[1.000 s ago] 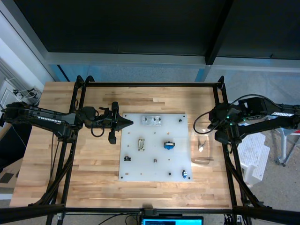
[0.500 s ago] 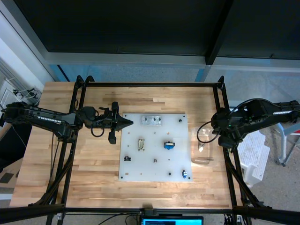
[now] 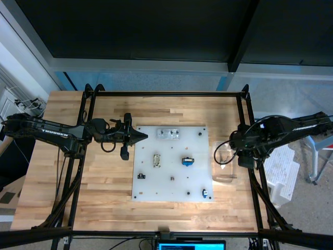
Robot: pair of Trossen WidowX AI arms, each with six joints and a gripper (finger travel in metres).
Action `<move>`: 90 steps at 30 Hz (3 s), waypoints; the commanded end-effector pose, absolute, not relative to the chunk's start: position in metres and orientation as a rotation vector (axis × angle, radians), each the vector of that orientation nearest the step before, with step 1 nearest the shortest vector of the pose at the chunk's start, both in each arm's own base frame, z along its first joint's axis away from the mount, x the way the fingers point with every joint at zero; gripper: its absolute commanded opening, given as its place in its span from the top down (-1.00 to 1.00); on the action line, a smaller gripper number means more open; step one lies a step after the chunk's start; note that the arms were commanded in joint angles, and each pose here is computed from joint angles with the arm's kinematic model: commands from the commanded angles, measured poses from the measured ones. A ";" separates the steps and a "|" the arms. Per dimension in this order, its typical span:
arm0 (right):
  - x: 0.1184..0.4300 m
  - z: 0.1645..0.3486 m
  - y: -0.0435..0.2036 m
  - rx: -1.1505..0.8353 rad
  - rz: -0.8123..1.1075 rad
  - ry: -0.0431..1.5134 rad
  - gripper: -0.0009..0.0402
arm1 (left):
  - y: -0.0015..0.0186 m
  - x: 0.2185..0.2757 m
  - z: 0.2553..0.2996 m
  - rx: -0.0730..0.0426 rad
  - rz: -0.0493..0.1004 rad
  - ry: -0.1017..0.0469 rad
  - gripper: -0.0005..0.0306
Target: Pick the RJ45 connector and install on taskboard
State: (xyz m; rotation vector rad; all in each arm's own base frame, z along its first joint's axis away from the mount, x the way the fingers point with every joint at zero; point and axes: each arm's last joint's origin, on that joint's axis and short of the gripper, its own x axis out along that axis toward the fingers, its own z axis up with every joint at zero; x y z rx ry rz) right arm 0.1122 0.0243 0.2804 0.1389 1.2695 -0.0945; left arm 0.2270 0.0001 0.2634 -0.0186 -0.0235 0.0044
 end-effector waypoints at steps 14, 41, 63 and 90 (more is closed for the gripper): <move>0.117 0.240 0.037 0.142 -0.140 1.286 0.01 | 0.0002 0.2271 0.2634 -0.019 0.005 -0.024 0.96; 0.134 0.208 0.051 0.106 -0.089 1.299 0.01 | 0.0001 0.2271 0.2636 -0.019 0.004 -0.024 0.96; 0.136 0.189 0.052 0.118 -0.098 1.292 0.18 | 0.0001 0.2271 0.2635 -0.019 0.004 -0.024 0.97; 0.137 0.189 0.053 0.121 -0.091 1.289 0.96 | 0.0001 0.2271 0.2636 -0.019 0.004 -0.024 0.97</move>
